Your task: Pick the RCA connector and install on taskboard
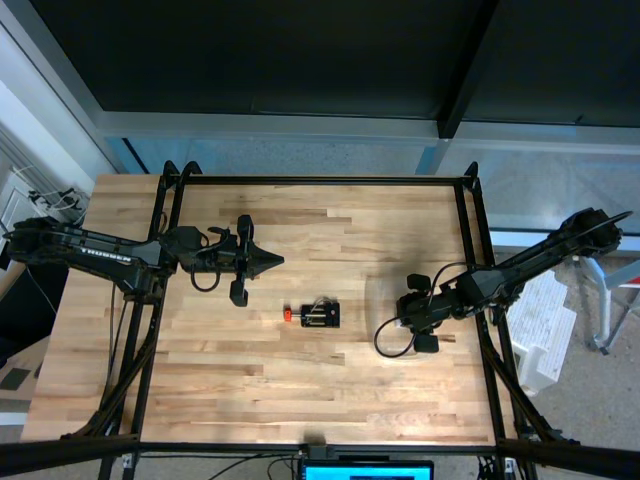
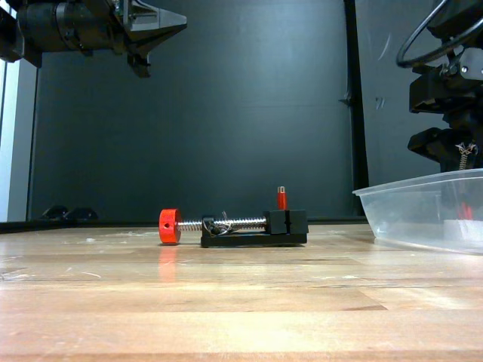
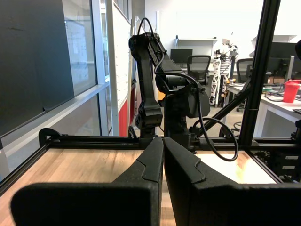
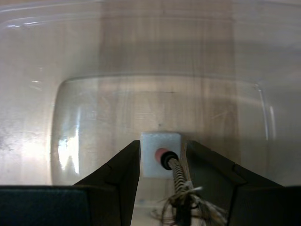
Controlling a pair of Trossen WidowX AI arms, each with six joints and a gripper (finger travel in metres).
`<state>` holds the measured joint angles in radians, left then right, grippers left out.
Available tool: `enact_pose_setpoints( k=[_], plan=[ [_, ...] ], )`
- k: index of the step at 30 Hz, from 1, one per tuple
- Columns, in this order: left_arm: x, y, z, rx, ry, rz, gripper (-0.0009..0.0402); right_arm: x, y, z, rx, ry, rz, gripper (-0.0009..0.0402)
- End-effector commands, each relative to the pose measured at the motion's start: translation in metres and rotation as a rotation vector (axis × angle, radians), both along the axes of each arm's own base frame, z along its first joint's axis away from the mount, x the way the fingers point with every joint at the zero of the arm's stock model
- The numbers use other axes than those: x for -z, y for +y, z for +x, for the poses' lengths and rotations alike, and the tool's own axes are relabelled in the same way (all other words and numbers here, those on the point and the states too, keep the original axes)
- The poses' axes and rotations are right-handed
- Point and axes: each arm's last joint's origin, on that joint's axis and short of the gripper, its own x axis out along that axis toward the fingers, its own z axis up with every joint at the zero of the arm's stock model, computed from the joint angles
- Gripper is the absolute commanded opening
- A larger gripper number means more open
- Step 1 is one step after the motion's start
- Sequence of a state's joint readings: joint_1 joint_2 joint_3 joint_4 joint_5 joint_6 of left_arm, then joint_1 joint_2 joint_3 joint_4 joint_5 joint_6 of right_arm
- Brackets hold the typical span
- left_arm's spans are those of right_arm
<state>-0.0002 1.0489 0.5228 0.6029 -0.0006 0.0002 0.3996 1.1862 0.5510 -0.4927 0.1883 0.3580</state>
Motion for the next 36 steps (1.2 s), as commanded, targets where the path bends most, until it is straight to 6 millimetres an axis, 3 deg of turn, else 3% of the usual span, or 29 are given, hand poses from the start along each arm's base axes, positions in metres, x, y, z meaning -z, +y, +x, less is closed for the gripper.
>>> enact_pose_setpoints(
  k=[1,20,36],
  plan=[
    [0.0001,0.0,0.0001,0.0,0.0,0.0,0.0,0.0007,-0.0002,-0.0005,0.002,0.003,0.001,0.0135],
    [0.0,0.0,0.0,0.0,0.0,0.0,0.0,0.0011,-0.0003,-0.0013,-0.002,0.013,0.002,0.0115],
    [0.0001,0.0,0.0001,0.0,0.0,0.0,0.0,0.0008,-0.0001,-0.0008,-0.002,0.008,0.006,0.0058]
  ],
)
